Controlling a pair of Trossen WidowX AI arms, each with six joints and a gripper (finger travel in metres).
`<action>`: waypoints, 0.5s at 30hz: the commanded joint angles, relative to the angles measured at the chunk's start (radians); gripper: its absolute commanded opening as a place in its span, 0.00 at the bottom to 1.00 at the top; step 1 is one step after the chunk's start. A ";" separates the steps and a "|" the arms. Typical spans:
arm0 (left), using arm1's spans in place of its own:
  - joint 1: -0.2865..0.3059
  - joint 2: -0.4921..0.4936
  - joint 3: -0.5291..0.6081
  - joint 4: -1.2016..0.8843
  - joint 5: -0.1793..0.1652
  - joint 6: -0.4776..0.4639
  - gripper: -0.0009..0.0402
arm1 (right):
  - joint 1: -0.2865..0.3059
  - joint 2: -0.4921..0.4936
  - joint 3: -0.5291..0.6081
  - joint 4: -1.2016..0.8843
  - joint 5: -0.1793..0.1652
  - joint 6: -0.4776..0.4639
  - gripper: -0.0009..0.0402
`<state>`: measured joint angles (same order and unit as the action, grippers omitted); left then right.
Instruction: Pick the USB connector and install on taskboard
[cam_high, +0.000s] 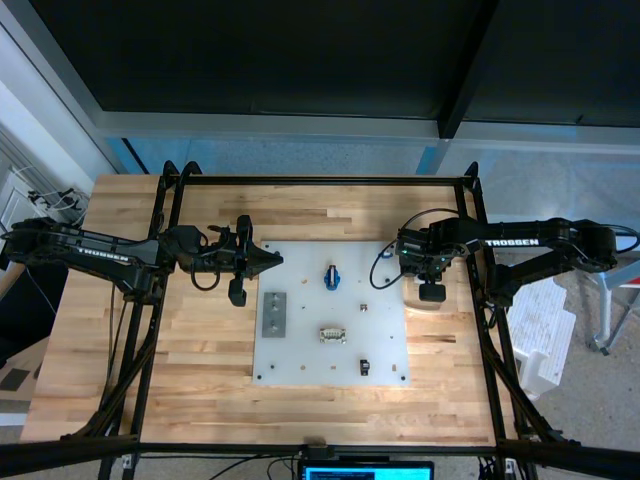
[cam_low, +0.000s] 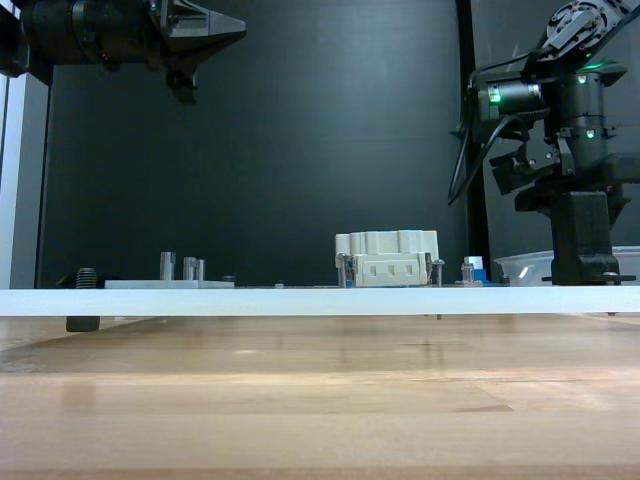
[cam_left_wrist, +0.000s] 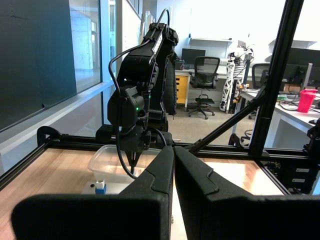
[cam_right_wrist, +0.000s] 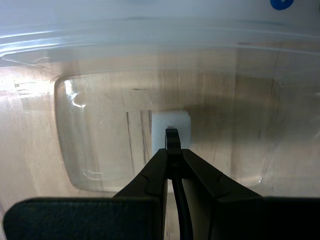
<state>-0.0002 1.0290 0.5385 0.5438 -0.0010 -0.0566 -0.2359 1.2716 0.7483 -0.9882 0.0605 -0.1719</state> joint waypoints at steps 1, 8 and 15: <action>0.000 0.000 0.000 0.000 0.000 0.000 0.02 | 0.000 0.000 0.006 -0.005 0.003 -0.003 0.02; 0.000 0.000 0.000 0.000 0.000 0.000 0.02 | 0.001 0.016 0.008 -0.018 0.027 -0.002 0.02; 0.000 0.000 0.000 0.000 0.000 0.000 0.02 | 0.005 0.033 0.023 -0.037 0.026 -0.002 0.02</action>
<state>-0.0002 1.0290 0.5385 0.5438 -0.0010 -0.0563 -0.2329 1.3041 0.7631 -1.0142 0.0872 -0.1741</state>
